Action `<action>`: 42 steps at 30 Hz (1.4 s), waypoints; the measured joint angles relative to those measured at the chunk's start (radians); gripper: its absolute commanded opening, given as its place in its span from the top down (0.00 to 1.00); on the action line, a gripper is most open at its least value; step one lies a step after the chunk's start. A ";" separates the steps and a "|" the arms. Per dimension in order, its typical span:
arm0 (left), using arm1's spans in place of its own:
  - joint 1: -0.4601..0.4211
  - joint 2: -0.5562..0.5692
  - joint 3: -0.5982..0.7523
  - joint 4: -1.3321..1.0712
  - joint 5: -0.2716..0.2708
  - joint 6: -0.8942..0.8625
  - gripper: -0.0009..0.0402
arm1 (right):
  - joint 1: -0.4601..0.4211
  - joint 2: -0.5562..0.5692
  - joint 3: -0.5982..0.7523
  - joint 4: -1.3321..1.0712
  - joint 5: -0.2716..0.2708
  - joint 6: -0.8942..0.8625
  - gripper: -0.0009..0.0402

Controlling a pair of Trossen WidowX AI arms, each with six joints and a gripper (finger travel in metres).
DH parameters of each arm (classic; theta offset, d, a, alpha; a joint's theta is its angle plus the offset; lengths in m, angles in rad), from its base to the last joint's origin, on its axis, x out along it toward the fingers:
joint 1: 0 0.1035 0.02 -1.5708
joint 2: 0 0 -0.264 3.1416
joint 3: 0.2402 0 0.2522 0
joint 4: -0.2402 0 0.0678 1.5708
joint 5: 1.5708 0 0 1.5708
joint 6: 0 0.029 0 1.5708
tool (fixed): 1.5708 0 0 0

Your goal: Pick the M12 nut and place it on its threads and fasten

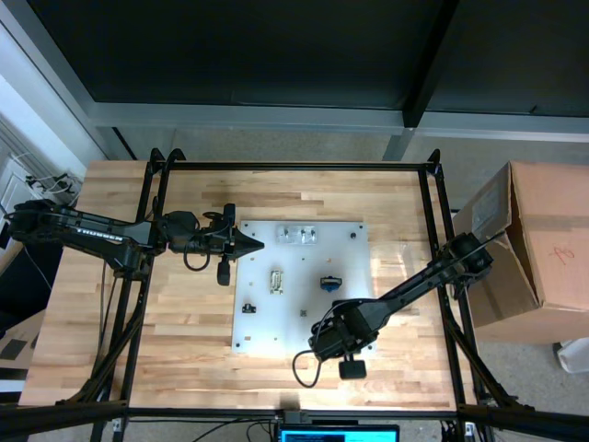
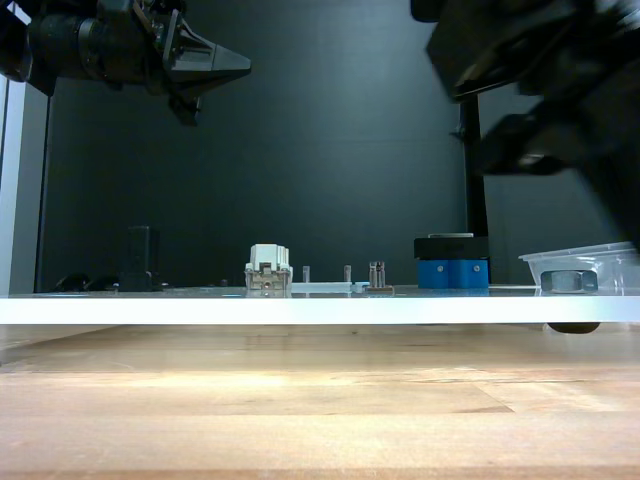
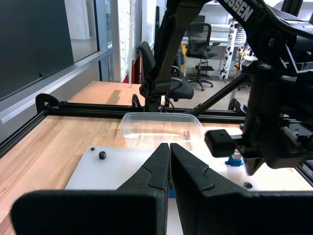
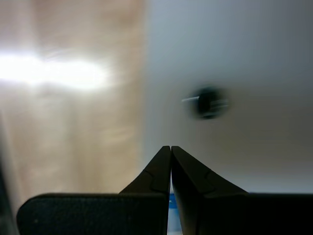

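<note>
hovering closed over board (image 1: 276, 324) beside tray (image 3: 146, 131): left claw (image 3: 169, 145), right claw (image 4: 170, 147).

Two grippers are counted, left gripper (image 3: 169, 146) and right gripper (image 4: 170, 148); also one white board (image 1: 276, 318), one clear tray (image 3: 129, 128), one blue block (image 2: 452, 272), one silver nut (image 2: 568, 282).

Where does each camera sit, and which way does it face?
High view: above the near edge, looking down and away at the white board; left claw over its far left, right claw over its near right.
Low view: table-top height, looking level; both claws overhead; M12 nut before the clear tray, seemingly on its stud.
Left wrist view: across the board to the tray, past the shut left claw.
Right wrist view: down on the board, past the shut right claw.
Low and left wrist views share the tray.
</note>
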 measured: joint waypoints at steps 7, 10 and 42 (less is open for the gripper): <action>0.000 0.000 0.000 0.000 0.000 0.000 0.98 | 0.000 -0.002 0.000 -0.004 0.173 0.072 0.98; 0.000 0.000 0.000 0.000 0.000 0.000 0.98 | 0.000 0.000 -0.008 0.037 0.156 0.076 0.98; 0.000 0.000 0.000 -0.001 0.000 0.000 0.98 | -0.069 -0.216 -0.095 0.111 0.089 -0.109 0.98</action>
